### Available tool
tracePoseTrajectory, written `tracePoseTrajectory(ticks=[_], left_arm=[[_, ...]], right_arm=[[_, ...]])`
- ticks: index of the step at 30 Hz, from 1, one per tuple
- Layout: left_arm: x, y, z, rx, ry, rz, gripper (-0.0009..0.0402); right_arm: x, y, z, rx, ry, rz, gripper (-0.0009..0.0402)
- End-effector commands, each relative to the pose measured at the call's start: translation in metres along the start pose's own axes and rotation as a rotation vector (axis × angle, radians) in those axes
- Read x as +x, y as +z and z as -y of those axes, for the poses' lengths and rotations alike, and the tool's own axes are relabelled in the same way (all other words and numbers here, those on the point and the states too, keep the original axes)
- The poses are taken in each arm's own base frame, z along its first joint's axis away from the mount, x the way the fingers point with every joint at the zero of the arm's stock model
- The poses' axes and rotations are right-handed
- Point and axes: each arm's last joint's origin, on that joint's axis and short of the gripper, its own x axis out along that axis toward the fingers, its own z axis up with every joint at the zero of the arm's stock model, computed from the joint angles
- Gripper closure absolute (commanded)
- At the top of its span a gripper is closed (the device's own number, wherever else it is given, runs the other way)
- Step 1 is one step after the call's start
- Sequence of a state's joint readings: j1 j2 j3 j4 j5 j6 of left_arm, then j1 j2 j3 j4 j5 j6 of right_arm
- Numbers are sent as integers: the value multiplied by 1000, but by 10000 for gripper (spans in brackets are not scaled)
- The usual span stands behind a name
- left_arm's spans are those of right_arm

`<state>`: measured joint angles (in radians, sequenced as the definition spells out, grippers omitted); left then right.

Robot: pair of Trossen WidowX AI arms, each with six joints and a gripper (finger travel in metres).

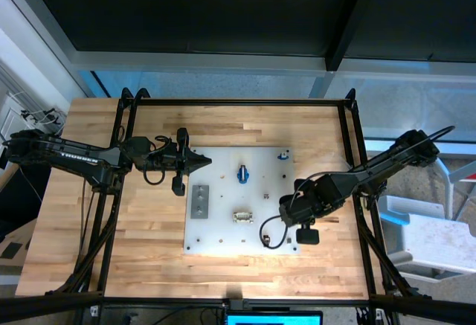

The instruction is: Pick the 16mm bar from the taskboard and place it in the container

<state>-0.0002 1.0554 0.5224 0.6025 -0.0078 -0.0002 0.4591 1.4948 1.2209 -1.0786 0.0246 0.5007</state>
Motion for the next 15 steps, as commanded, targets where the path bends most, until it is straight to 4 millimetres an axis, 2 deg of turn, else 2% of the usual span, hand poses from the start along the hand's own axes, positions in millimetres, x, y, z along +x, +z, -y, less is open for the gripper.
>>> tracePoseTrajectory(ticks=[1,15], left_arm=[[0,0,0,0,0,0,393],[0,0,0,0,0,1,393]], right_arm=[[0,5,-10,-19,4,0,393],[-1,22,-40,-31,9,-18,393]])
